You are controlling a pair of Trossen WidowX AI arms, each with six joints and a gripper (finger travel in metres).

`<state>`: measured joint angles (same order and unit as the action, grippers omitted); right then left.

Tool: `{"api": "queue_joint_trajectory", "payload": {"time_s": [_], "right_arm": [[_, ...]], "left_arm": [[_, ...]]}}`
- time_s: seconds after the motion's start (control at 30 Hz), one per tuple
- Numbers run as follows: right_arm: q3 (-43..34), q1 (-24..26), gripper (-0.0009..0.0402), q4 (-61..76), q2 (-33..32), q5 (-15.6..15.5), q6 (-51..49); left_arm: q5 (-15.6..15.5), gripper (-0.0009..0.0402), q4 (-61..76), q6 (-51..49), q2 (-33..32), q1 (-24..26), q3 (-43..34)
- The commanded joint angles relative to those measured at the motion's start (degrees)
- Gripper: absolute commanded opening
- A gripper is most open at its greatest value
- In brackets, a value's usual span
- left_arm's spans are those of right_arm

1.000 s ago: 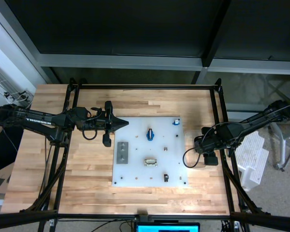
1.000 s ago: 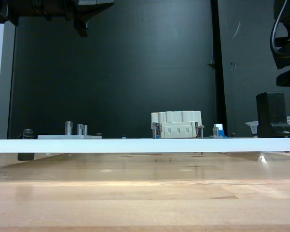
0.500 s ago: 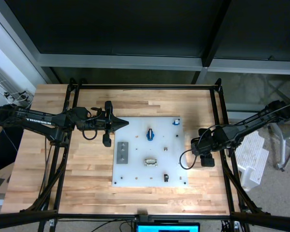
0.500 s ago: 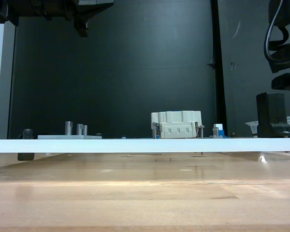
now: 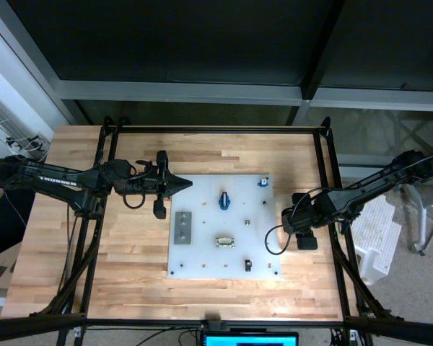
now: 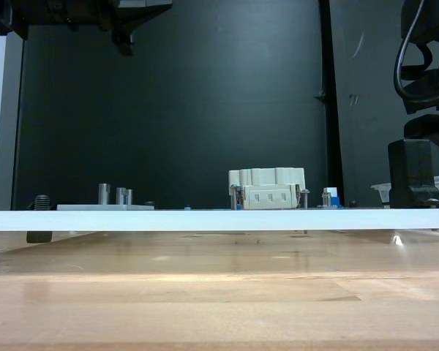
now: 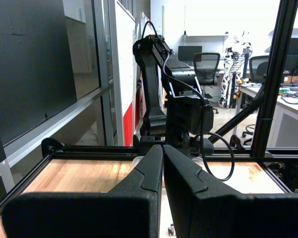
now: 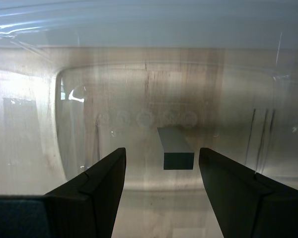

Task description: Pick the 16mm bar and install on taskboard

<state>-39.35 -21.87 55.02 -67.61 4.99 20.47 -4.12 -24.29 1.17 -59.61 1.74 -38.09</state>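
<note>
Pick step; right gripper wide above 16mm bar loose in clear bin; I'd descend next; left gripper pinched by far-left corner of taskboard.

Table: evenly bright, lit from overhead, soft shadows; blurred at 6 o'clock in the low view.
Backdrop: black toward 12 o'clock, high and low views.
Taskboard: white, nearly washed out.
Tray: hazy glare streaks (clear plastic).
Left gripper, right gripper: dark, blurred foreground.
</note>
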Motion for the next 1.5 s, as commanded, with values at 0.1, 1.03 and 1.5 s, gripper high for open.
{"api": "queue_joint_trajectory", "payload": {"time_s": [0.1, 1.03, 1.5], "right_arm": [[0.4, 0.1, 0.0203, -0.6, 0.0, 0.2, 0.1], [3.3, 0.2, 0.0180, -4.8, -1.5, 1.0, 0.0], [3.2, 0.3, 0.0058, -4.8, -1.5, 1.0, 0.0]], "left_arm": [[0.0, 0.0001, 0.0, 0.0, 0.0, 0.0, 0.0], [0.0, 0.0001, 0.0, 0.0, 0.0, 0.0, 0.0], [0.0, 0.0001, 0.0, 0.0, 0.0, 0.0, 0.0]]}}
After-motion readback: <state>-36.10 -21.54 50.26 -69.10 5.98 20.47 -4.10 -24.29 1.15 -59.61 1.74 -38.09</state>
